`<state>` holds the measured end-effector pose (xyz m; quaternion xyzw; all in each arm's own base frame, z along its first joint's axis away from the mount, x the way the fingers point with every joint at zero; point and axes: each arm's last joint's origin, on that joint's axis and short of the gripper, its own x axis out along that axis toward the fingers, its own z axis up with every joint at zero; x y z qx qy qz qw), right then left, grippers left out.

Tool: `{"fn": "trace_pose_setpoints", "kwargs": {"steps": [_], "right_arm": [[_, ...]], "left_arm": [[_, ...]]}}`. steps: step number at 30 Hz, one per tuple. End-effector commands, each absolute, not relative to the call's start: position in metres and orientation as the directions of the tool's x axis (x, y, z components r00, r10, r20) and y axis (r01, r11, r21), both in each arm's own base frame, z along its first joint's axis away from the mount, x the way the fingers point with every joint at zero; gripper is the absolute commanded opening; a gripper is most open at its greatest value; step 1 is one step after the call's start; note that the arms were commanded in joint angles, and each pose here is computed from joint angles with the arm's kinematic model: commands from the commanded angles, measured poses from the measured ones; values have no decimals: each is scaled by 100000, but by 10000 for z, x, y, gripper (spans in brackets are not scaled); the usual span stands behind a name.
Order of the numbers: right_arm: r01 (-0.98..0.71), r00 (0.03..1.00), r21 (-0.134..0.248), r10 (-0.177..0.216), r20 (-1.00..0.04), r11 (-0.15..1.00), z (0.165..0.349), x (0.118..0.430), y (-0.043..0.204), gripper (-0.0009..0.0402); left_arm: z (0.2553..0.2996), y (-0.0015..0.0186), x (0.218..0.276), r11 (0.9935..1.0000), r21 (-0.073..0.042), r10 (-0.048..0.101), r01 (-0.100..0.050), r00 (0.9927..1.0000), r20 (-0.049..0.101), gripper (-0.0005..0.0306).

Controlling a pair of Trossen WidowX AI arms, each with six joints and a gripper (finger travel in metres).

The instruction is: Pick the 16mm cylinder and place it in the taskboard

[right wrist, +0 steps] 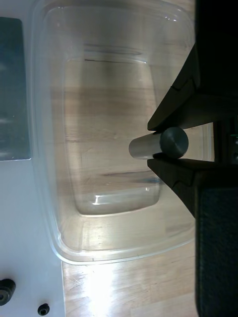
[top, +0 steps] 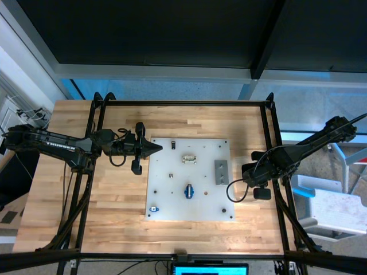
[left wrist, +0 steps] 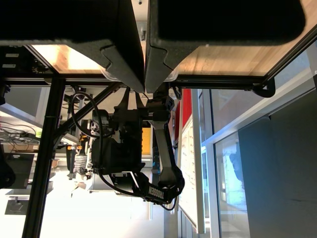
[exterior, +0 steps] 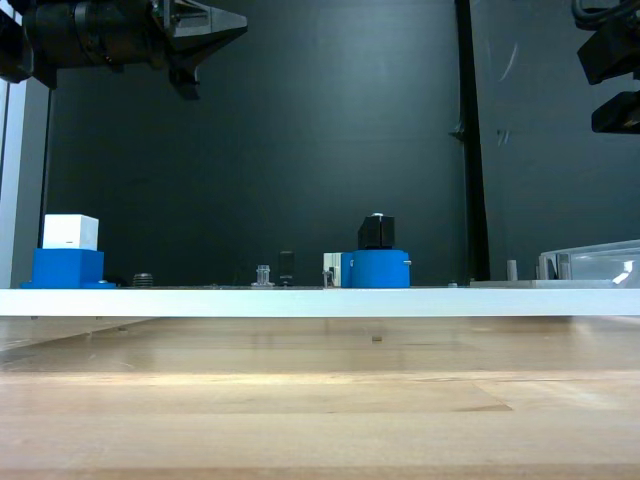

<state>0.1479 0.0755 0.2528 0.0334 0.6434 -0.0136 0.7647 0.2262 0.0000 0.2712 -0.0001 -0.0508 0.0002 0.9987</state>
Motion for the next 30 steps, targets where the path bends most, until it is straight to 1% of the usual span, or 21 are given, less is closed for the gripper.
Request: {"fn": "trace_pose_setpoints", "kwargs": {"steps": [1, 7, 18, 25, 30], "right_arm": [[6407, 17215, 3428, 2279, -98481, 99736, 2540, 1539, 786, 12], [6422, 16319, 2712, 1632, -98646, 99757, 2589, 1694, 866, 12], [6610, 15300, 1619, 590, -98821, 99768, 2667, 2096, 1034, 12], [5260, 14643, 597, -180, -98922, 99860, 2672, 2348, 1082, 12], [5533, 15226, 715, -136, -98834, 99844, 2642, 2514, 1097, 12]], "left_arm": [[2712, 0, 2263, 100000, 17, 0, -2, 99484, 10149, 0], [2712, 0, 2263, 100000, 17, 38, -40, 99484, 10149, 0], [2712, 0, 2263, 100000, 17, 38, -40, 99484, 10149, 0], [2712, 0, 2263, 100000, 17, 38, -40, 99484, 10149, 0], [2712, 0, 2263, 100000, 17, 0, -2, 99484, 10149, 0]]}}
